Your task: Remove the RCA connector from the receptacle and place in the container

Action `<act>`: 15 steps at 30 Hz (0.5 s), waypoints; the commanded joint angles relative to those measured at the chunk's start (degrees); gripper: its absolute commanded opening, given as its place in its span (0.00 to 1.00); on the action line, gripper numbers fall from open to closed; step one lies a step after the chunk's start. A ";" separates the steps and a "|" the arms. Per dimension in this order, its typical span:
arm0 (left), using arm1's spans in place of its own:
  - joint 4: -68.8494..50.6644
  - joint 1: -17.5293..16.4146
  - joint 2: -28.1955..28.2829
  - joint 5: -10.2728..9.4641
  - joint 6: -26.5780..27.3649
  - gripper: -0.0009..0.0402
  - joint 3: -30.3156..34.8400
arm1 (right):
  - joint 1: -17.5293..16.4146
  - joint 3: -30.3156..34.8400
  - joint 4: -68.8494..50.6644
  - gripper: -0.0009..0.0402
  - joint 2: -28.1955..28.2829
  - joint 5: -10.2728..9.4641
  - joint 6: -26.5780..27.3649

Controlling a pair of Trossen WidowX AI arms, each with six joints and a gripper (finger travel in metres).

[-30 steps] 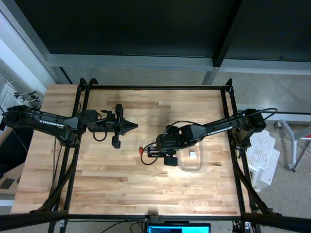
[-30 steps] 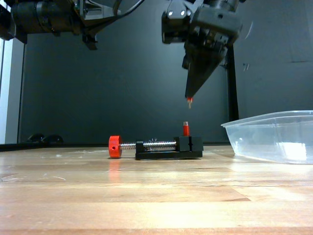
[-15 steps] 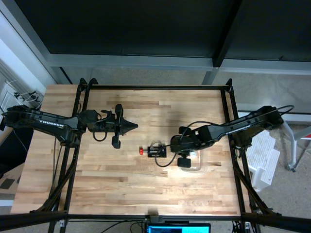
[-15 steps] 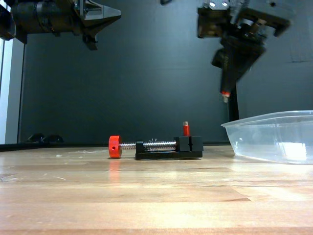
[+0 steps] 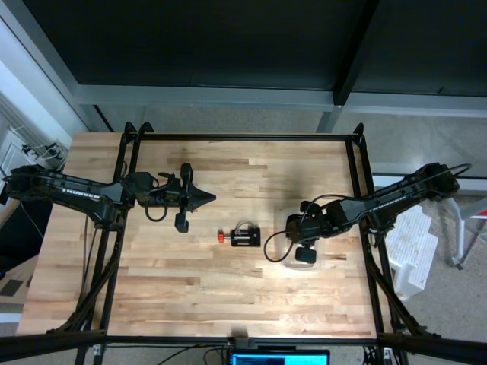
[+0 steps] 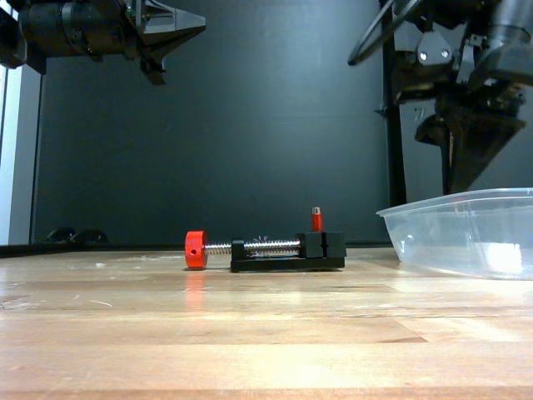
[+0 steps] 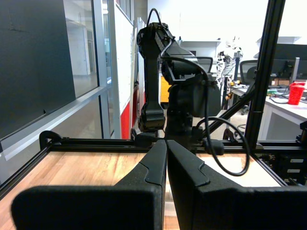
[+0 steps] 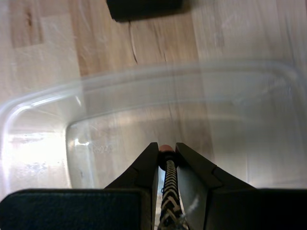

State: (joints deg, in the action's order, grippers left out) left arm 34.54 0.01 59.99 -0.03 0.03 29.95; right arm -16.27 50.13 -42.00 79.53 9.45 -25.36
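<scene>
The RCA connector (image 8: 166, 148) shows as a small red tip pinched between the fingers of my right gripper (image 8: 166, 146), with a braided cable trailing behind it. That gripper (image 5: 300, 242) (image 6: 460, 188) hangs just over the container (image 8: 144, 81) (image 6: 466, 233) (image 5: 318, 261), a clear tray right of the receptacle. The receptacle (image 5: 245, 237) (image 6: 287, 250) is a black block with a red knob (image 6: 195, 249) at its left end and a short red post (image 6: 316, 219) standing on top. My left gripper (image 5: 209, 198) (image 6: 196, 29) (image 7: 166, 143) is shut and empty, high over the table's left half.
A black frame rail (image 5: 243, 138) runs around the wooden table (image 5: 190, 289). A thin black cable (image 5: 272, 251) loops between the receptacle and the container.
My right gripper has carried the connector rightward from above the receptacle to over the container and come lower. The left arm has not moved.
</scene>
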 commanded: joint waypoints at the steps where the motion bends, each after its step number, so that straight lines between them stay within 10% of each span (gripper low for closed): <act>1: 0.02 0.00 0.00 0.00 -0.02 0.02 0.00 | -0.02 -2.40 2.93 0.08 -0.50 0.07 -1.38; 15: 0.02 0.00 0.00 0.00 -0.02 0.02 0.00 | -0.11 -3.04 6.45 0.37 -0.81 -0.52 -2.89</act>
State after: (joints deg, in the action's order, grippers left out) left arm 34.57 0.01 59.99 -0.03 0.01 29.93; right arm -16.36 46.65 -35.27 78.85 9.04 -28.32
